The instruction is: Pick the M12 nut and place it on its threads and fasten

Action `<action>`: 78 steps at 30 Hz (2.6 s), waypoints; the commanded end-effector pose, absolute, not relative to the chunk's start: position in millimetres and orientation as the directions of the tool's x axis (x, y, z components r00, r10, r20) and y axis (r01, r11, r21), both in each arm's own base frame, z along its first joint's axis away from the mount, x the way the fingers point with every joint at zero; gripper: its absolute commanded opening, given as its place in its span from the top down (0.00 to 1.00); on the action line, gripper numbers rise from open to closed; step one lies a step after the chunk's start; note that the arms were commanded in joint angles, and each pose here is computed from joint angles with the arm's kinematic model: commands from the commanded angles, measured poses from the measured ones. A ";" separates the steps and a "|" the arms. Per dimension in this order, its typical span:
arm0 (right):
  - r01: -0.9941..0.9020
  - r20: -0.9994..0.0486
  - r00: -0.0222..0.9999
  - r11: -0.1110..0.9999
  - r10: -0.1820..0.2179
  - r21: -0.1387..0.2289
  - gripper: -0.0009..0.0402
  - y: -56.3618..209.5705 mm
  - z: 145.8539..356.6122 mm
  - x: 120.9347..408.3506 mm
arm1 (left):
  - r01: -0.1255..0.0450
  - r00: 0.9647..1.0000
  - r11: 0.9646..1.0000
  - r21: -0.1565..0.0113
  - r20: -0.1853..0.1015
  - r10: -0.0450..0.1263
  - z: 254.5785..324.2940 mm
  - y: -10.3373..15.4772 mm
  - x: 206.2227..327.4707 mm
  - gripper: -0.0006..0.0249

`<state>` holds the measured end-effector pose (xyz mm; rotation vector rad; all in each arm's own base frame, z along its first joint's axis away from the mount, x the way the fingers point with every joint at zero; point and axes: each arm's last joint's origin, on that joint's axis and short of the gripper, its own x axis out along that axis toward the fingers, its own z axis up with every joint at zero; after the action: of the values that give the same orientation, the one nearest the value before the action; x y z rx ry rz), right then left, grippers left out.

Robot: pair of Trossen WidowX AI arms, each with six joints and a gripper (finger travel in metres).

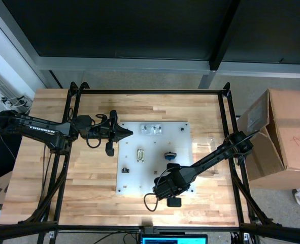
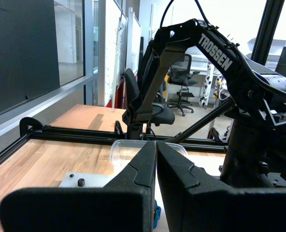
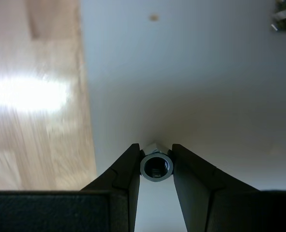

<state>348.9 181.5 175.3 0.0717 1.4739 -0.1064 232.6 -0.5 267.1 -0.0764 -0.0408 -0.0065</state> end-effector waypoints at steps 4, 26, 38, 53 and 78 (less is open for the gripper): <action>0.493 -0.995 0.084 0.870 -0.044 0.003 0.95 177.1 174.5 349.9 | 0.008 0.999 0.997 -0.076 0.041 -0.005 267.1 -0.5 232.6 0.98; 0.918 -0.995 0.084 0.391 -0.043 0.061 0.95 177.0 174.5 350.0 | 0.008 0.999 0.997 -0.076 0.041 -0.005 267.1 -0.4 232.6 0.97; 0.918 -0.996 0.080 0.392 -0.025 0.064 0.74 177.5 175.3 349.8 | 0.008 0.999 0.997 -0.076 0.041 -0.005 267.1 -0.4 232.6 0.97; 0.879 -0.995 0.103 0.470 -0.016 0.083 0.48 177.1 184.8 349.5 | 0.008 0.999 0.997 -0.076 0.041 -0.005 267.1 -0.4 232.6 0.98; 0.116 -0.994 0.109 0.993 0.020 0.033 0.97 180.5 218.1 324.1 | 0.008 0.999 0.997 -0.076 0.041 -0.005 267.1 -0.4 232.6 0.98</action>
<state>324.3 180.5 219.5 0.1467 1.4610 -0.0997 232.6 -0.5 267.1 -0.0765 -0.0408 -0.0061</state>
